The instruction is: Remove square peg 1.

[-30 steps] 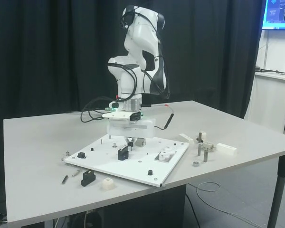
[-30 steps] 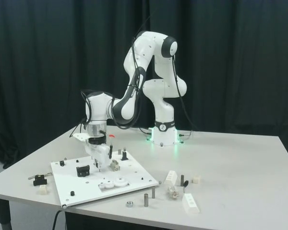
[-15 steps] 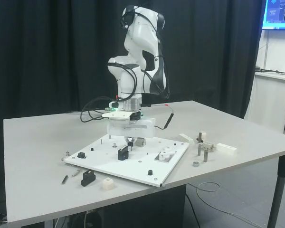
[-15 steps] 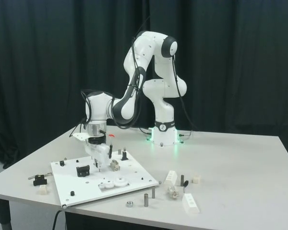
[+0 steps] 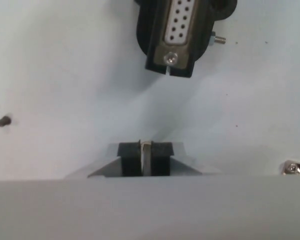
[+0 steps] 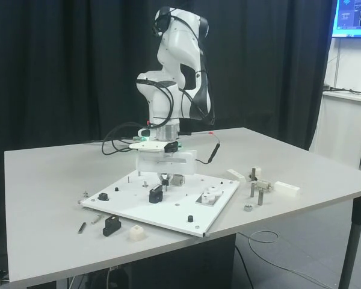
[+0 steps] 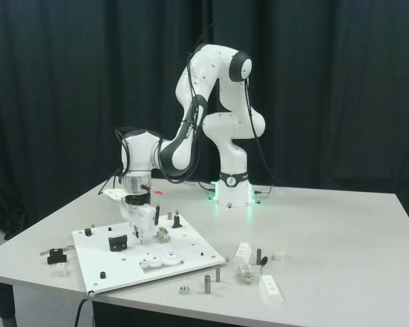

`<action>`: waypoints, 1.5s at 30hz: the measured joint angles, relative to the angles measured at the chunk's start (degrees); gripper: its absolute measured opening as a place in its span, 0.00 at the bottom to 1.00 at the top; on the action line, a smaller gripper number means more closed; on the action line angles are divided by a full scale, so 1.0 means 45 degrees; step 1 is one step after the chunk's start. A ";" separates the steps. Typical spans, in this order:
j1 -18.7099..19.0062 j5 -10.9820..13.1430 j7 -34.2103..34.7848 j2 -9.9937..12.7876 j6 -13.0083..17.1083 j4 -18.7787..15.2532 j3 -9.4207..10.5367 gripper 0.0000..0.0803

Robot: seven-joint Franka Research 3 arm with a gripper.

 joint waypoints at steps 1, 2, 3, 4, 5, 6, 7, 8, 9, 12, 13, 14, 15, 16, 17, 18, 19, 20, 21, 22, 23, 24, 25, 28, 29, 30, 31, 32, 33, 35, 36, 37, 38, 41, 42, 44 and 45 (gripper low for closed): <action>0.0001 0.0000 0.0000 -0.0001 -0.0002 -0.0001 0.0000 0.05; 0.0002 0.0000 0.0000 -0.0004 -0.0004 -0.0002 0.0000 0.05; 0.0003 0.0000 0.0000 -0.0006 -0.0007 -0.0004 -0.0001 0.05; 0.0004 0.0000 0.0000 -0.0010 -0.0010 -0.0005 -0.0001 0.05; 0.0004 0.0000 0.0000 -0.0015 -0.0014 -0.0007 -0.0001 0.05; 0.0004 0.0000 0.0000 -0.0021 -0.0018 -0.0009 -0.0001 0.05; 0.0004 0.0000 0.0000 -0.0030 -0.0023 -0.0011 -0.0002 0.05; 0.0004 -0.0011 -0.0013 -0.0039 -0.0027 -0.0013 -0.0003 0.05; 0.0004 -0.0026 -0.0055 -0.0050 -0.0031 -0.0016 -0.0003 0.05; 0.0004 -0.0055 -0.0412 -0.0080 -0.0042 -0.0024 -0.0003 0.05; 0.0004 -0.0055 -0.0576 -0.0088 -0.0044 -0.0028 -0.0003 0.05; 0.0004 -0.0055 -0.0718 -0.0093 -0.0045 -0.0030 -0.0004 0.05; 0.0004 -0.0055 -0.0838 -0.0097 -0.0045 -0.0032 -0.0004 0.05; 0.0004 -0.0055 -0.0943 -0.0101 -0.0046 -0.0034 -0.0004 0.05; 0.0004 -0.0055 -0.1009 -0.0103 -0.0046 -0.0035 -0.0004 0.05; 0.0004 -0.0055 -0.1043 -0.0105 -0.0046 -0.0035 -0.0004 0.05; 0.0004 -0.0055 -0.1061 -0.0106 -0.0046 -0.0035 -0.0004 0.05; 0.0004 -0.0055 -0.1079 -0.0107 -0.0046 -0.0035 -0.0004 0.05; 0.0004 -0.0055 -0.1091 -0.0107 -0.0046 -0.0035 -0.0005 0.05; 0.0004 -0.0055 -0.1093 -0.0108 -0.0046 -0.0036 -0.0006 0.05; 0.0004 -0.0055 -0.1093 -0.0109 -0.0046 -0.0036 -0.0008 0.05; 0.0004 -0.0055 -0.1093 -0.0110 -0.0046 -0.0036 -0.0010 0.05; 0.0005 -0.0054 -0.1092 -0.0111 -0.0046 -0.0036 -0.0013 0.05; 0.0005 -0.0036 -0.1026 -0.0114 -0.0047 -0.0036 -0.0022 0.05; 0.0005 -0.0030 -0.0961 -0.0116 -0.0047 -0.0036 -0.0025 0.05; 0.0005 -0.0026 -0.0874 -0.0117 -0.0047 -0.0036 -0.0028 0.05; 0.0005 -0.0025 -0.0775 -0.0120 -0.0048 -0.0036 -0.0030 0.05; 0.0005 -0.0025 -0.0684 -0.0123 -0.0050 -0.0036 -0.0032 0.05; 0.0005 -0.0025 -0.0606 -0.0128 -0.0052 -0.0036 -0.0034 0.05; 0.0005 -0.0025 -0.0490 -0.0144 -0.0060 -0.0038 -0.0041 0.05; 0.0005 -0.0025 -0.0433 -0.0158 -0.0067 -0.0039 -0.0047 0.05; 0.0005 -0.0025 -0.0374 -0.0177 -0.0078 -0.0041 -0.0055 0.05; 0.0005 -0.0026 -0.0313 -0.0200 -0.0092 -0.0042 -0.0065 0.05; 0.0005 -0.0026 -0.0219 -0.0305 -0.0118 -0.0042 -0.0110 0.05; 0.0005 -0.0026 -0.0217 -0.0355 -0.0128 -0.0043 -0.0130 0.05; 0.0005 -0.0029 -0.0216 -0.0473 -0.0182 -0.0047 -0.0175 0.04; 0.0007 -0.0035 -0.0216 -0.0538 -0.0216 -0.0050 -0.0200 0.04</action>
